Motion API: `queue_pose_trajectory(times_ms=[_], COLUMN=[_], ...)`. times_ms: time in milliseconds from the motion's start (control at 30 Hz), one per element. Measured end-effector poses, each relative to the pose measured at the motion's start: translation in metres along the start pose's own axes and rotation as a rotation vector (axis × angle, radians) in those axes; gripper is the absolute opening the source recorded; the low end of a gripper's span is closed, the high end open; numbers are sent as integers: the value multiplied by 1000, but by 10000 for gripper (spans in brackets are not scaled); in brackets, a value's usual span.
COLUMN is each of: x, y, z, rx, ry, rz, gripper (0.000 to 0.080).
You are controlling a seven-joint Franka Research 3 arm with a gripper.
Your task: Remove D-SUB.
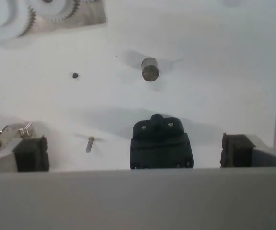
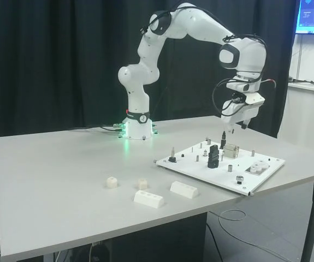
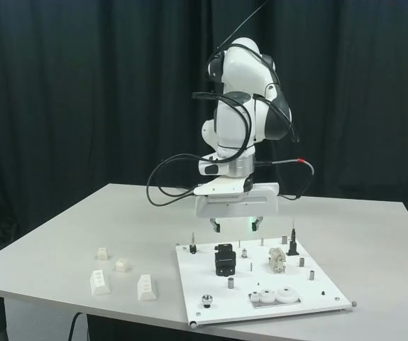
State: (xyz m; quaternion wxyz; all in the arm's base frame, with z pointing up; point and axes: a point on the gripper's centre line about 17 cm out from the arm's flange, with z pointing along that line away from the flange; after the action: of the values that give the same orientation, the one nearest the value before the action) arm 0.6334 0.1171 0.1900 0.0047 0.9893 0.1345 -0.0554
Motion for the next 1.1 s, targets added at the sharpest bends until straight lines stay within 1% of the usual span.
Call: queue_pose_trajectory(times_ms=[767, 967, 1100], x=[-1, -1, -3], y=[-1, 0, 2], z=[-5, -5, -5], rx=[1, -1, -6], ry=[-8, -9, -15], rz=[-7, -33, -55], gripper=[800, 800, 800])
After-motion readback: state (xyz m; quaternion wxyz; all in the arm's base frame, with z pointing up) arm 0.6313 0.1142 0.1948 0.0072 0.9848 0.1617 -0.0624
